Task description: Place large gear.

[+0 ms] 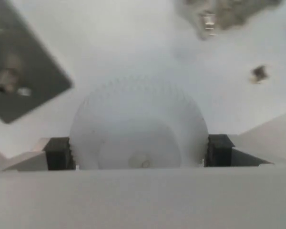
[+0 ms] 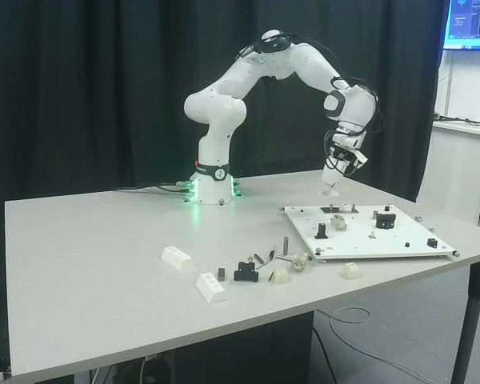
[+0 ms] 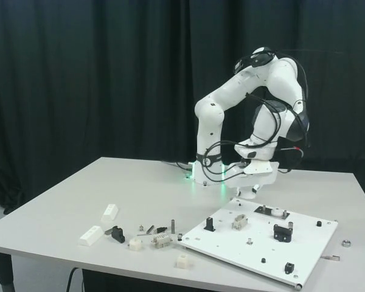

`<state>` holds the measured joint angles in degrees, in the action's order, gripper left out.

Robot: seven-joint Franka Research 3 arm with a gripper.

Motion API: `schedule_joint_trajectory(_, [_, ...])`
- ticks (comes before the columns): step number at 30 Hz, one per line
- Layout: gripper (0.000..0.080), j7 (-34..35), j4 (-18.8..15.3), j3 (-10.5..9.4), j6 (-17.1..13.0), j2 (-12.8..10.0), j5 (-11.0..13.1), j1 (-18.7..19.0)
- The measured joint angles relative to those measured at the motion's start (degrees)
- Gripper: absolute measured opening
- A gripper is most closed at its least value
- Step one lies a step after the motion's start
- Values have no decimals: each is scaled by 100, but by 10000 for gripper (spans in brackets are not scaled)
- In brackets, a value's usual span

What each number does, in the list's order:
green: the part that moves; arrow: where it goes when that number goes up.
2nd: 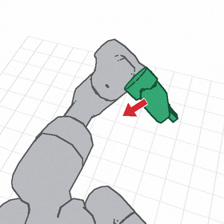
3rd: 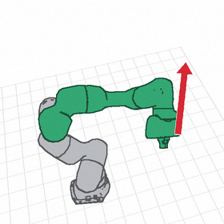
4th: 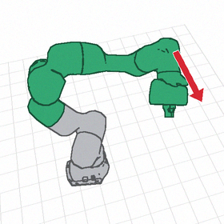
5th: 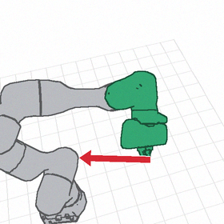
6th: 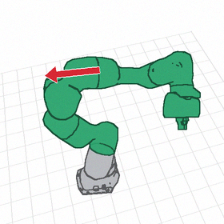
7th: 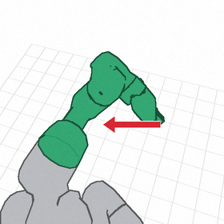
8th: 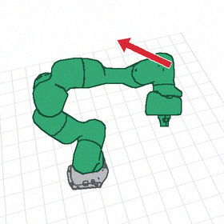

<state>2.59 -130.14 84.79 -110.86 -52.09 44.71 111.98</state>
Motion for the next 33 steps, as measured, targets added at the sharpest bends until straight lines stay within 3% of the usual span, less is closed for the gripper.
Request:
schedule_joint_trajectory(20, [597,-1491,-16,41,-217,-341,59,-1124])
schedule_joint_trajectory(33, [597,-2344,-145,-15,-217,-622,424,-1650])
